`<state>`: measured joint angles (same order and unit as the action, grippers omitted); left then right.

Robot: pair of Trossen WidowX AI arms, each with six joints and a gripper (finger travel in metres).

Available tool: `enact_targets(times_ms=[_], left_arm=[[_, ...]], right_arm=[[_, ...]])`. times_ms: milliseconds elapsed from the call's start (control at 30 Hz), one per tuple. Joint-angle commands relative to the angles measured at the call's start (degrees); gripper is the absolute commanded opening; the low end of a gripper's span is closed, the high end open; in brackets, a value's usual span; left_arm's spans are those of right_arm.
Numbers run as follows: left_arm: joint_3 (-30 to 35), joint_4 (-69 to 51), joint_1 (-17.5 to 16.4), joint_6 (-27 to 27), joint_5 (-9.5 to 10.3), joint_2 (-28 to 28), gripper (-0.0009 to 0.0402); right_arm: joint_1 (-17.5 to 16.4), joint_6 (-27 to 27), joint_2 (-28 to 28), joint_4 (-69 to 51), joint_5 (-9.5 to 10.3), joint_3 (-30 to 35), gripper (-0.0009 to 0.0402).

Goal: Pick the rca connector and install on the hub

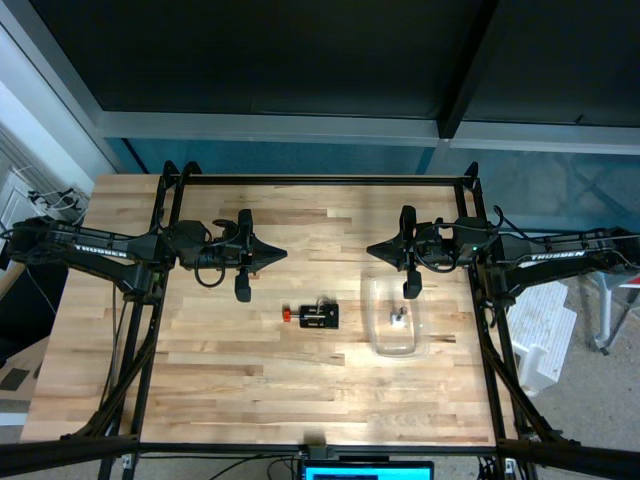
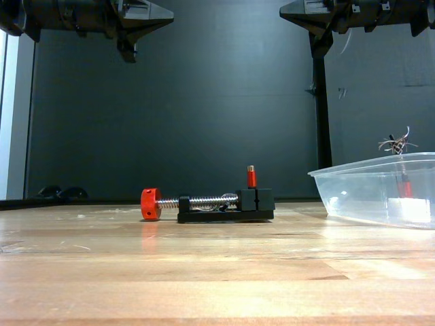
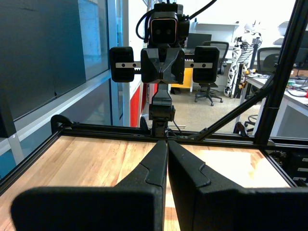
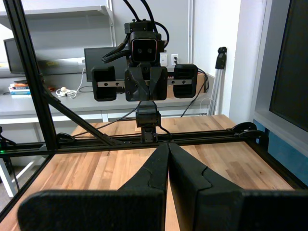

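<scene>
The hub [image 1: 318,317] is a small black block lying mid-table, with a red knob [image 1: 286,314] on its left end; the low view shows the hub [image 2: 228,204] with a threaded silvery rod and a short red post on top. The rca connector [image 1: 397,320] is a tiny dark-and-silver piece inside the clear tray [image 1: 380,340]. My left gripper [image 1: 283,254] hovers high, behind and left of the hub, fingers shut and empty. My right gripper [image 1: 370,250] hovers high behind the tray, also shut and empty. The two point at each other.
The clear tray [image 2: 353,187] sits right of the hub and holds a small white cube [image 2: 414,210]. A black frame rail [image 1: 320,181] runs around the table. In the left wrist view the right arm [image 3: 163,62] faces me; the left arm [image 4: 144,77] faces the right wrist camera.
</scene>
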<state>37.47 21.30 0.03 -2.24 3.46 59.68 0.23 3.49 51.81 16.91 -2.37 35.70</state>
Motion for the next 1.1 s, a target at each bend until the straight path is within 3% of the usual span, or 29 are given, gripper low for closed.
enact_targets(times_ms=[33, 633, 800, 1100], left_arm=[[0.0, 0.0, 0.0, 0.0, 0.0, 0.0, 0.0], [0.0, 0.0, 0.0, 0.0, 0.0, 0.0, 0.0], [0.0, 0.0, 0.0, 0.0, 0.0, 0.0, 0.0], [0.0, 0.0, 0.0, 0.0, 0.0, 0.0, 0.0]], right_arm=[[0.0, 0.6, 0.0, 0.1, -1.05, 0.0, 0.0], [0.0, 0.5, 0.0, 0.1, -1.05, 0.0, 0.0], [0.0, 4.0, 0.0, -0.2, -1.05, 0.0, 0.0], [-0.5, 5.0, 0.0, -17.0, -0.85, 5.7, 0.0]])
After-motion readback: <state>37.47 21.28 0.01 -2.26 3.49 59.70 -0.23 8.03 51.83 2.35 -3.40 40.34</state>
